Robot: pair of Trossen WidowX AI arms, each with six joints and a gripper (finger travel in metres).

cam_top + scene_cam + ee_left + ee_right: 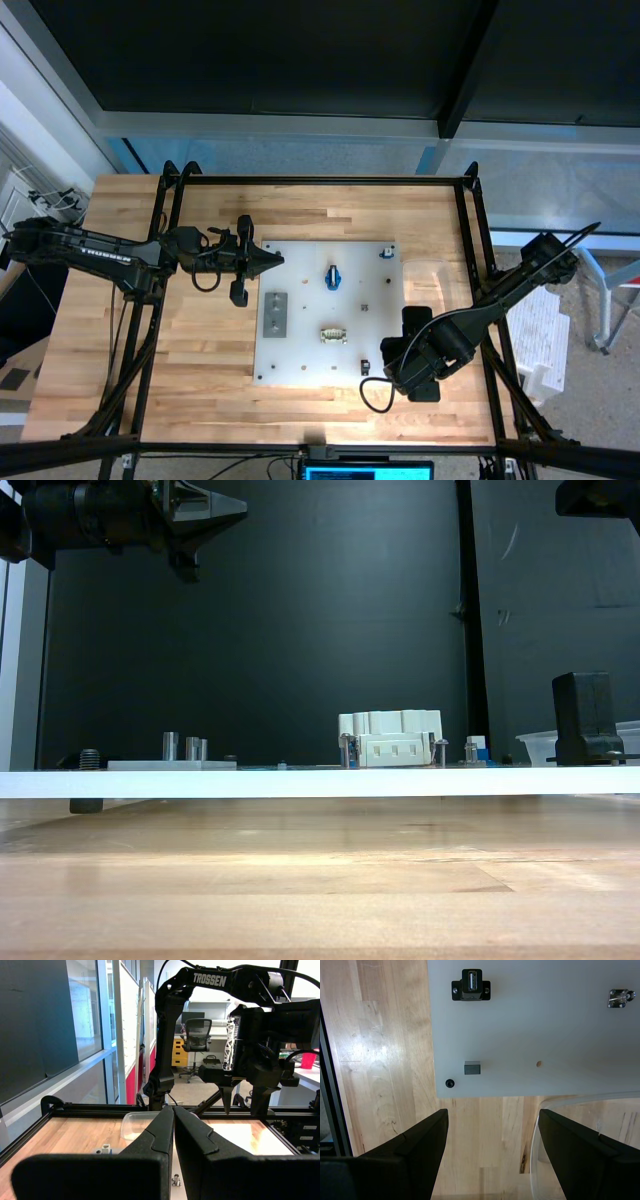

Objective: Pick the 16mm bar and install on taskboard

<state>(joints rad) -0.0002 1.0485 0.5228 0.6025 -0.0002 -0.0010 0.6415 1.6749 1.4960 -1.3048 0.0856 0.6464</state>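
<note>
Two black fingers (pixel 427 1150) of the right gripper (pixel 492 1112) are standing wide apart and holding nothing. They are hanging just off the corner of the white taskboard (pixel 545 1025), over the wooden table (pixel 385 1060), with one finger right by the rim of the clear plastic tray (pixel 600 1095). Just ahead of them a tiny grey piece is lying flat on the board near that corner, and I am guessing it is the 16mm bar (pixel 472 1067). A little black screw (pixel 450 1082) is sitting just beside it, and a black USB socket (pixel 470 985) farther in. Across the board the left gripper (pixel 173 1109) is floating high up with its fingers squeezed together on nothing, near the grey block with two holes (pixel 274 315), where the bar is probably going. The bar is not sitting between the open fingers, so closing now would be catching only air. Coming down here could be bumping the board's edge or the tray. The bar is so small and so near the edge that one poke could be sending it rolling onto the wood. Pinched crooked, it could be slipping out or missing its hole. And the two arms could be knocking together near the block.
</note>
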